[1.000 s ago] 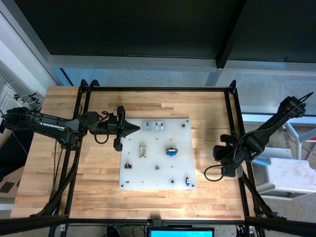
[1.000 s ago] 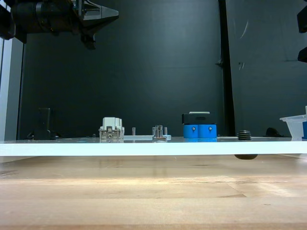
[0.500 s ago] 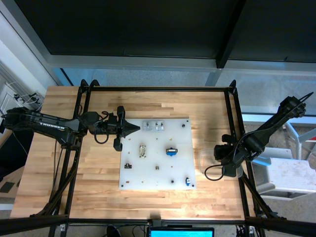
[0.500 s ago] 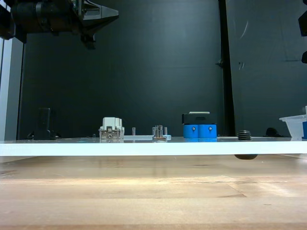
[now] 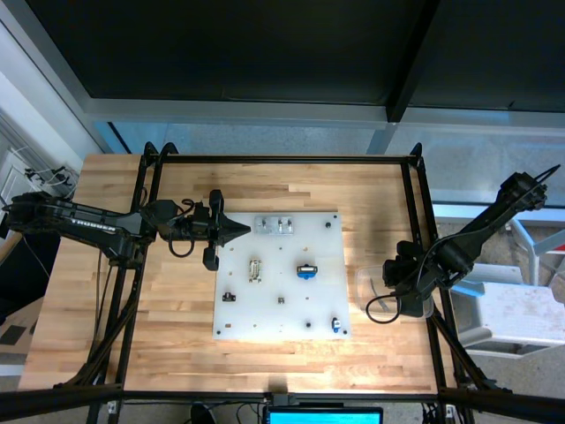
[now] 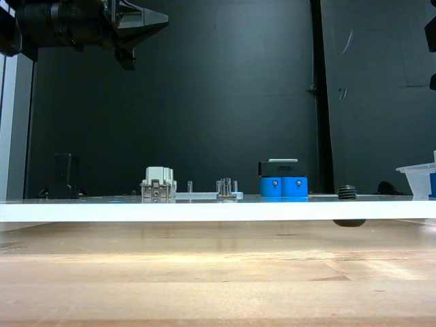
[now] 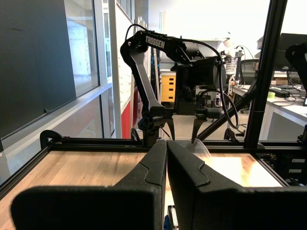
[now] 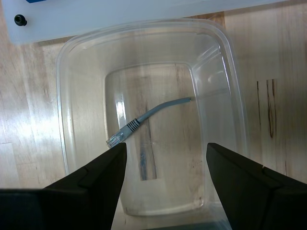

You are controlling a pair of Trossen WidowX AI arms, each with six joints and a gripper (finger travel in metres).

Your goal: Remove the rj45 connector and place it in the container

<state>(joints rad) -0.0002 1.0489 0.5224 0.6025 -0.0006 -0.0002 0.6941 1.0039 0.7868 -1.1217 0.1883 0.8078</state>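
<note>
We judge the task nearly done: the rj45 connector [image 8: 117,138] lies inside the container [image 8: 233,86], under the right gripper [image 8: 165,144], which is spread wide and holds nothing. The left gripper [image 6: 160,19], fingers pressed together and empty, hangs at the upper left of the low view.

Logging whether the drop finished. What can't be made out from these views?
- High view: the grey cable with clear RJ45 plug is not visible; the open right gripper, hovering over the clear plastic tub, covers most of it.
- Low view: the right edge cuts off the tub.
- Left wrist view: the shut left gripper, above the white board's left edge, blocks the board.
</note>
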